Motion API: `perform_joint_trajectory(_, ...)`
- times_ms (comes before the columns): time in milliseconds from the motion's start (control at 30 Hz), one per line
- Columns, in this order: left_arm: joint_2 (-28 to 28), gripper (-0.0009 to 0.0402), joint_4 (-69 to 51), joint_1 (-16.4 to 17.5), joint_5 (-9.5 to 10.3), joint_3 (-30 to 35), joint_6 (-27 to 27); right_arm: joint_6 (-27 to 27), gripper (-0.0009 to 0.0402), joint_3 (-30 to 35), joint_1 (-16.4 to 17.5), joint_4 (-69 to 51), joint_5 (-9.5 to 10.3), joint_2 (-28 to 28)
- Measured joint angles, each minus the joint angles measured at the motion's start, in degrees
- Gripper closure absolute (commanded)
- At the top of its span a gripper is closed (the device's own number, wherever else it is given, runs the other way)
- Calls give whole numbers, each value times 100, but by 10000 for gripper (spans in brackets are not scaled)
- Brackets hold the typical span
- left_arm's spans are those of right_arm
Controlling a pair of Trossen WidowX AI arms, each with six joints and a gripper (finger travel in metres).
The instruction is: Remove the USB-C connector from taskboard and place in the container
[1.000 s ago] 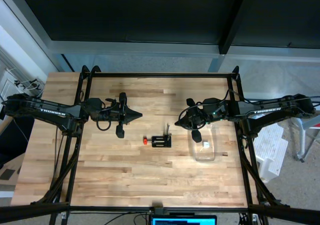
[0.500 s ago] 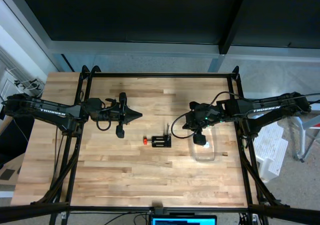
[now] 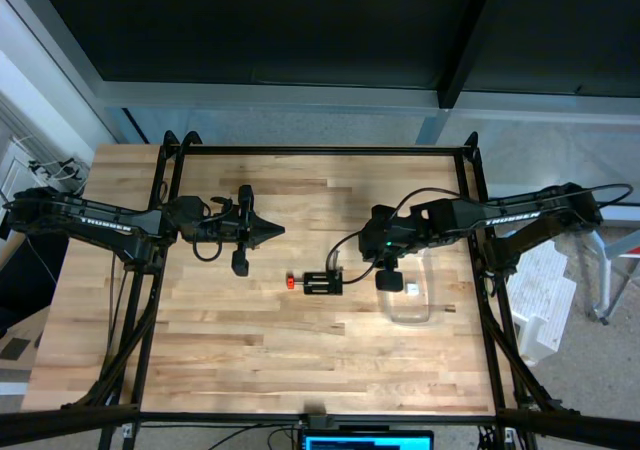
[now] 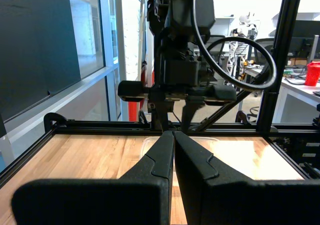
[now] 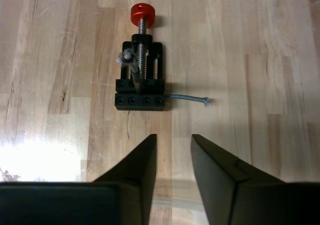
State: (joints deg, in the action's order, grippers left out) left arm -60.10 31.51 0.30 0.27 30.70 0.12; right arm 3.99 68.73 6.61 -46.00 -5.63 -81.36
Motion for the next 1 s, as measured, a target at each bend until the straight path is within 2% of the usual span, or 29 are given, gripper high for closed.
perform_joint_trajectory(200,0,393,0,0,0,0,0,4,231,197,140,-7,-129,-367)
perform_joint_trajectory(400,0,393,0,0,0,0,0,33,229,420,315,-2,-380,-649)
perform_joint_trajectory(767,0,393,0,0,0,0,0,201,228,485,361,205,-382,-1005)
perform_joint_trajectory(1000,0,393,-2,0,0,0,-2,256,228,859,365,210,-363,-1401)
